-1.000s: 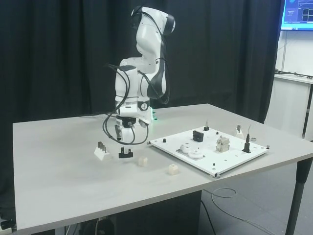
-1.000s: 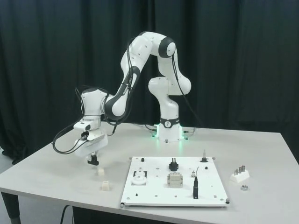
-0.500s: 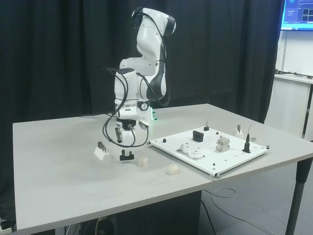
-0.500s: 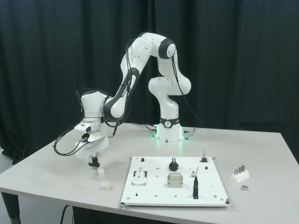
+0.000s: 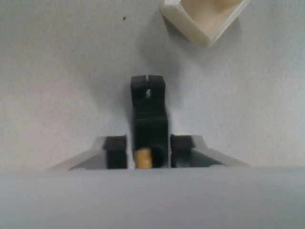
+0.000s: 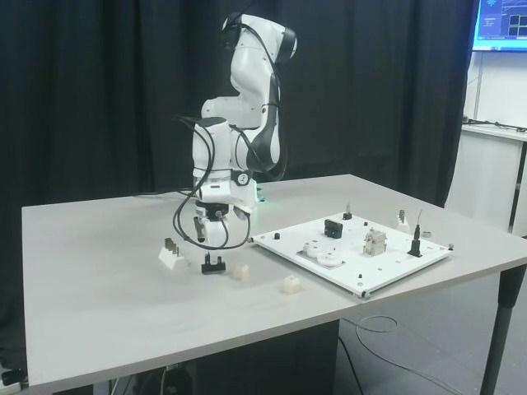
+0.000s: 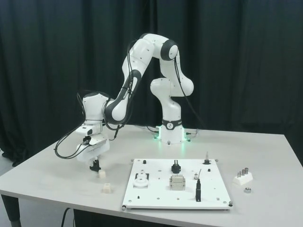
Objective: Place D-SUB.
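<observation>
While I hold the arm low over the grey table, I log: one white board carrying fittings, well apart from my work; two small white blocks near the claw; one black plug, the task's piece, standing between the fingers. The claw sits slightly open, pads beside the plug; contact I cannot tell.
</observation>
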Tool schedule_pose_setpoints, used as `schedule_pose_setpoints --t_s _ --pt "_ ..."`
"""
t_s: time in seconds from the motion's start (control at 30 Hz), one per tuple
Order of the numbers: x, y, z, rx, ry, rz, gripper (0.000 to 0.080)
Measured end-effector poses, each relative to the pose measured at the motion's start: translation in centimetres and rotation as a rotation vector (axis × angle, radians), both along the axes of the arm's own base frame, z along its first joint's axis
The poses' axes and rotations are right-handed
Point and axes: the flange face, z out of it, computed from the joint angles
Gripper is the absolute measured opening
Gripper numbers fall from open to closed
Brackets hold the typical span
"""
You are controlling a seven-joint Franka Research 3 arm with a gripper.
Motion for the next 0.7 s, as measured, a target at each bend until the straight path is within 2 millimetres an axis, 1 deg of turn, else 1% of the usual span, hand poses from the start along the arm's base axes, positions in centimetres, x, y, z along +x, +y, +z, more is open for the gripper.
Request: schedule_pose_setpoints --t_s 0.27,0.3,0.47,0.5,0.6,0.63,0.7 --pt "-0.02 -0.1 0.0 -0.002 -0.005 -0.006 0.0155" --pt "-0.04 -0.14 0.01 -0.003 -0.006 -0.007 0.0665" --pt "-0.14 -0.39 0.1 -0.005 -0.01 -0.018 0.0665" --pt "-0.17 -0.44 0.12 -0.004 -0.011 -0.021 0.0775" --pt "-0.2 -0.53 0.22 -0.003 -0.015 -0.031 0.0775" --pt "-0.2 -0.55 0.28 -0.003 -0.017 -0.033 0.0793" --pt "-0.17 -0.58 0.46 -0.002 -0.02 -0.039 0.0793"
